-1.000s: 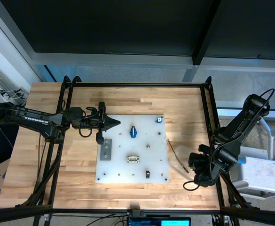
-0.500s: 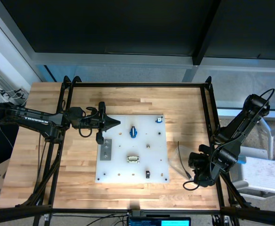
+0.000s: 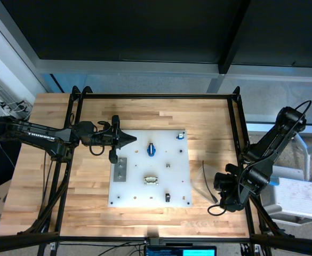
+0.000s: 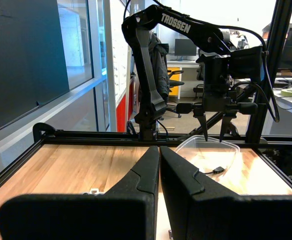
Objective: Remove the USB connector from the USB hub and place in the container
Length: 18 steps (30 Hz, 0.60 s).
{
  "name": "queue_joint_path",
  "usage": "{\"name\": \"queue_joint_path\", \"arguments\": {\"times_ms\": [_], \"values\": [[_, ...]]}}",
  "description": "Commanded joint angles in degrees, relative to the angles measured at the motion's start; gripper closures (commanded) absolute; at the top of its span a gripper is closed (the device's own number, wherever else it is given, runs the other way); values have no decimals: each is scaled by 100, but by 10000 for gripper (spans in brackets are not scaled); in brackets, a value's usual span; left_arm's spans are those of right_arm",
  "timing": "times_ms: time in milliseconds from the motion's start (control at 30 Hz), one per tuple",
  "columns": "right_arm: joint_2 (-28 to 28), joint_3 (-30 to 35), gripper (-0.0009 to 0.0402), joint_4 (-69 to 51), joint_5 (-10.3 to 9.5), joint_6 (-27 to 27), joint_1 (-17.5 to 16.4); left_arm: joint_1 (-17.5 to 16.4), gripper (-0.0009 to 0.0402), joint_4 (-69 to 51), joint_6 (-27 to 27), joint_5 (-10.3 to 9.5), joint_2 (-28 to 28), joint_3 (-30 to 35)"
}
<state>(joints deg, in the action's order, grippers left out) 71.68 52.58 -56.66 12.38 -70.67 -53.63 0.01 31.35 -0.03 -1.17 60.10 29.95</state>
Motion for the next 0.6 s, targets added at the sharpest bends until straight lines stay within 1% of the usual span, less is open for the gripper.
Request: {"name": "queue_joint_path", "arguments": {"times_ms": [33, 600], "values": [[0, 2, 249, 7, 4, -4, 2, 0, 392, 2, 0, 2, 0, 0], [0, 2, 249, 44, 4, -4, 0, 0, 392, 2, 0, 2, 0, 0]]}}
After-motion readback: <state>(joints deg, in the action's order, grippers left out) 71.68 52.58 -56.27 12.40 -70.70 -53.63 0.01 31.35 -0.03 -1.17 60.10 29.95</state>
